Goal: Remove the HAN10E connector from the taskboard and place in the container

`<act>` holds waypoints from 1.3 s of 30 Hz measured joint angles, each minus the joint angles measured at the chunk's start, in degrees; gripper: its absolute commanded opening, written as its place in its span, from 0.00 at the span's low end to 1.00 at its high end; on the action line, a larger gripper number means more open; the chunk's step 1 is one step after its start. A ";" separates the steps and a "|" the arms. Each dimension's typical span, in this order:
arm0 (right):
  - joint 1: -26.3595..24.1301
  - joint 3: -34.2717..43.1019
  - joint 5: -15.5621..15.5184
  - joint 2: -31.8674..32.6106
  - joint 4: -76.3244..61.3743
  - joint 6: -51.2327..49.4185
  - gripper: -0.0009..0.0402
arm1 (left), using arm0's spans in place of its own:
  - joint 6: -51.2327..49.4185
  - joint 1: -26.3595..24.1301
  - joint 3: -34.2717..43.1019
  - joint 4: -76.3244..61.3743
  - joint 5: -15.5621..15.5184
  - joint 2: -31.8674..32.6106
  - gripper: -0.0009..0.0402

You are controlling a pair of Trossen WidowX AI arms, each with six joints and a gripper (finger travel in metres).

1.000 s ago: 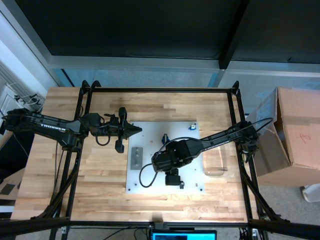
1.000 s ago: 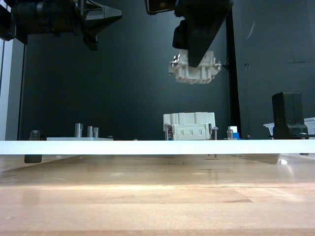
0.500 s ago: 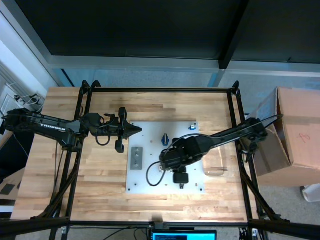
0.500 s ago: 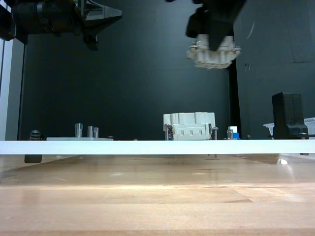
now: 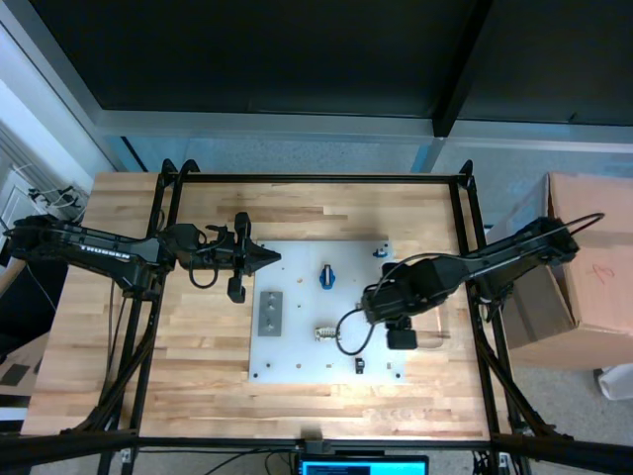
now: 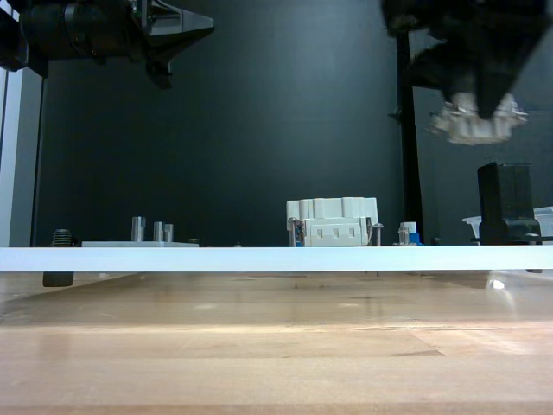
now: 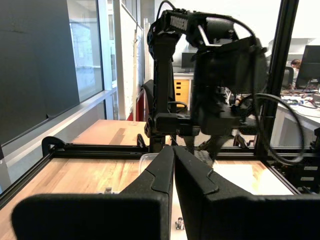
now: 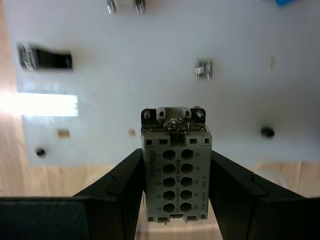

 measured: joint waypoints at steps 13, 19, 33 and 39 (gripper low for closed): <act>2.29 -15.78 -0.07 -13.29 1.42 0.13 0.06 | 0.02 0.00 0.00 0.00 0.02 0.00 0.02; 3.72 -21.90 -0.04 -15.28 5.53 1.20 0.08 | 0.02 0.00 0.00 -0.02 0.02 0.00 0.02; 4.72 -33.33 -0.07 -15.32 15.72 6.27 0.22 | 0.02 0.00 0.00 -0.02 0.00 0.00 0.02; 4.81 -35.39 -0.09 -15.32 15.98 9.16 0.36 | 0.02 0.00 0.00 0.00 0.02 0.00 0.02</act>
